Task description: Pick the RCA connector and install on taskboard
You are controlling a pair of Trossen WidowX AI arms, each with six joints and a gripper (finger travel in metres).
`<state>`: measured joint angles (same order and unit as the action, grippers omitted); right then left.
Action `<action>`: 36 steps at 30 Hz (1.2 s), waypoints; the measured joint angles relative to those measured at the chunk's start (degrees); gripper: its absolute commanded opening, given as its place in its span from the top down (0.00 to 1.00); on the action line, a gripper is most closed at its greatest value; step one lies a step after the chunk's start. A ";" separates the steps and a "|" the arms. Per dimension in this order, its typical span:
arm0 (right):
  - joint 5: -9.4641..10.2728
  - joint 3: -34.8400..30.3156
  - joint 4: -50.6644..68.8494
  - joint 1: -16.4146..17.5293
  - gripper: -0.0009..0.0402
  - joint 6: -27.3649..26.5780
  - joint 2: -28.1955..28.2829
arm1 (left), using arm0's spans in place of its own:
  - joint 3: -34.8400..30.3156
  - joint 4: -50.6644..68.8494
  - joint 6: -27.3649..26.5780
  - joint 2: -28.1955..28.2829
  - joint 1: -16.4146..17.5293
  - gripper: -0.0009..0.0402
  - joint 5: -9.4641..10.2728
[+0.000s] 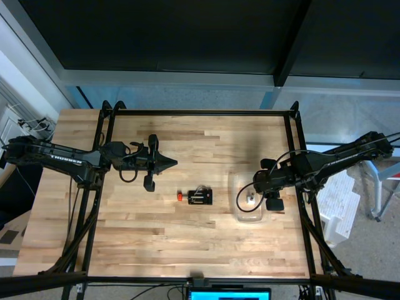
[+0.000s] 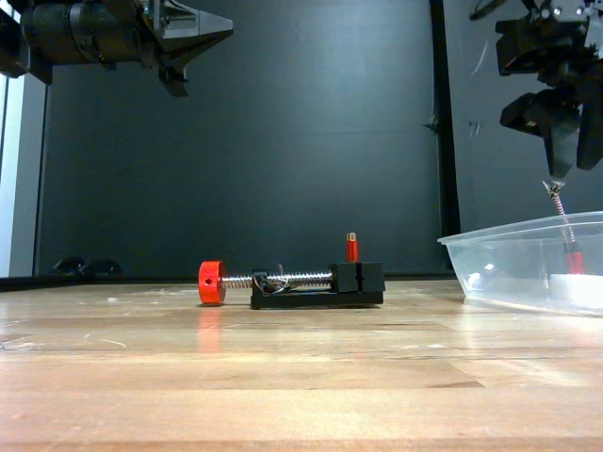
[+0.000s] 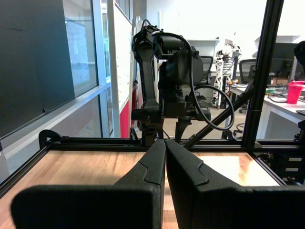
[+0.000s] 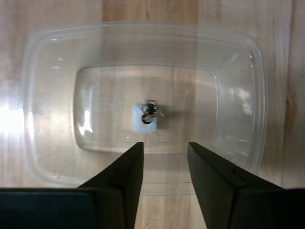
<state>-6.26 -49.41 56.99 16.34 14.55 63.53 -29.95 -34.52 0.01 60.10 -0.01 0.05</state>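
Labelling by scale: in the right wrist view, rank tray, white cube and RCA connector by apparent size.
1. clear tray
2. white cube
3. RCA connector, on the cube
The right gripper hovers open above the tray; the left gripper, shut, hangs high left of the taskboard.

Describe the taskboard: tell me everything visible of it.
The taskboard is a small black block lying flat on the wooden table, near its middle. A silvery threaded rod runs from it to a red-orange knob at the end nearer the left arm; a short red-orange pin stands upright on top. Nothing touches it: the left gripper, shut, hangs high to its left, the right gripper, open, over the clear tray.
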 measured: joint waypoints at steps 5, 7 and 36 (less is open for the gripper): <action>-0.20 1.14 -1.49 0.74 0.55 1.68 0.68 | 0.00 0.00 0.00 0.00 0.00 0.98 -0.02; -0.20 1.44 -2.21 0.92 0.54 1.92 1.44 | 0.02 0.00 -0.02 0.00 0.00 0.98 -0.02; -0.37 6.51 -13.33 2.47 0.54 3.26 8.00 | 0.02 -0.02 0.00 0.00 0.00 0.98 -0.02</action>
<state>-6.63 -42.89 43.66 18.81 17.80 71.53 -29.93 -34.54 0.01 60.10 -0.01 0.03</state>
